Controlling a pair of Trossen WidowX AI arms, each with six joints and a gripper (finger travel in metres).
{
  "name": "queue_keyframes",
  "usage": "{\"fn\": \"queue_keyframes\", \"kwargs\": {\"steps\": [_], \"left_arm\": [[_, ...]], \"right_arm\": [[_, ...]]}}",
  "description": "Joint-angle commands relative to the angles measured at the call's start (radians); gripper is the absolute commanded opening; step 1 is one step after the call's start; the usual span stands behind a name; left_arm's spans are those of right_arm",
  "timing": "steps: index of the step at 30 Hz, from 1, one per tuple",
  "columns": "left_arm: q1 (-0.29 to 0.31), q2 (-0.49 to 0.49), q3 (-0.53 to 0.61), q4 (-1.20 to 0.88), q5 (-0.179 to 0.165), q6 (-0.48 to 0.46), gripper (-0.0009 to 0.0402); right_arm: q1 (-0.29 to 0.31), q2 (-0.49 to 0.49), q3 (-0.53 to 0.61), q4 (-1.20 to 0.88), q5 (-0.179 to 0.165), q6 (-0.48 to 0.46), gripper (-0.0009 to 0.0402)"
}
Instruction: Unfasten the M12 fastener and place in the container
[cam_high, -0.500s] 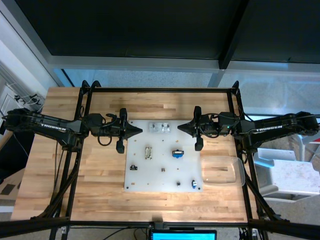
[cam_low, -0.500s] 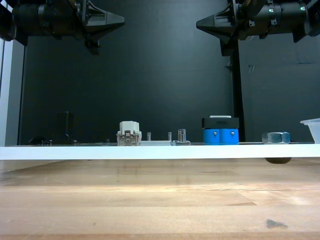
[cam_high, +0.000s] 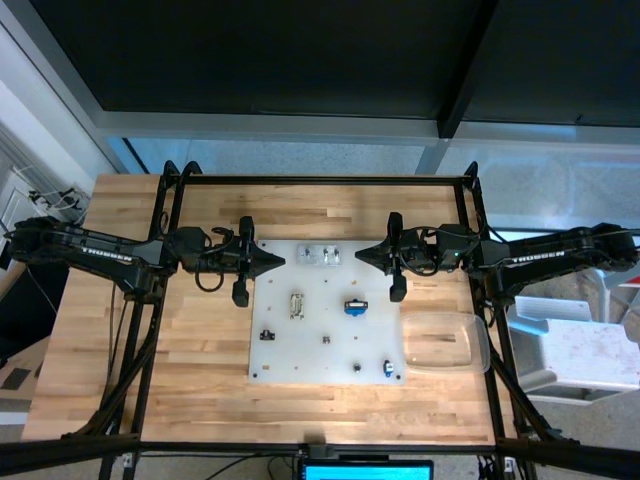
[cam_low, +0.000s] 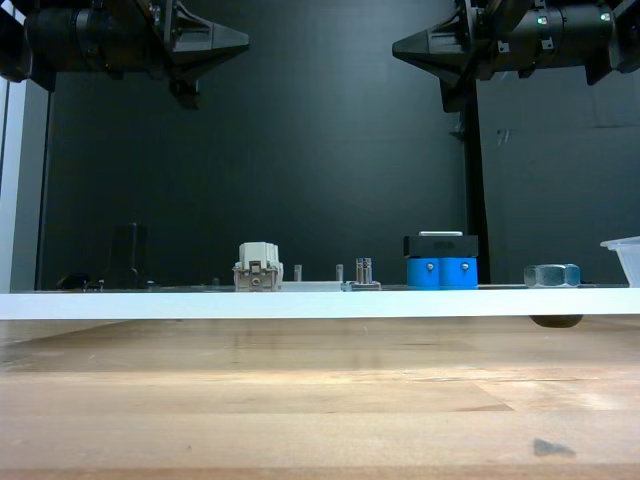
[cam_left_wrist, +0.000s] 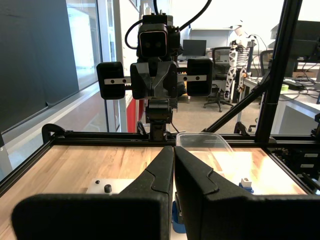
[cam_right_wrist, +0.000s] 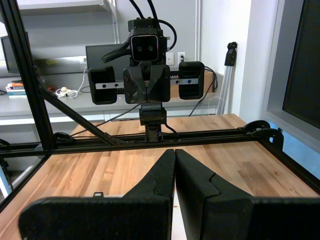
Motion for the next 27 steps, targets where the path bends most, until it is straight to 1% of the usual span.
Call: {"fn": "queue_keyframes", "kwargs": {"steps": [1, 4, 7, 14, 20, 27], "left_arm": [[0.0, 0.0, 0.0, 0.0, 0.0, 0.0, 0.0], [0.0, 0.0, 0.0, 0.0, 0.0, 0.0, 0.0], [0.0, 0.0, 0.0, 0.0, 0.0, 0.0, 0.0], [0.0, 0.0, 0.0, 0.0, 0.0, 0.0, 0.0], [0.0, 0.0, 0.0, 0.0, 0.0, 0.0, 0.0], [0.0, 0.0, 0.0, 0.0, 0.0, 0.0, 0.0]], "right_arm": [[0.0, 0.0, 0.001, 0.003, 0.0, 0.0, 0.0], [0.0, -0.006, 0.009, -0.008, 0.003, 0.023, 0.0], [0.009, -0.005, 0.062, -0.106, 0.002, 0.034, 0.0], [0.066, 0.014, 0.255, -0.534, -0.003, 0.026, 0.0], [0.119, 0.096, 0.411, -0.844, -0.004, 0.022, 0.0], [0.212, 0.26, 0.585, -1.065, -0.003, -0.016, 0.0]]}}
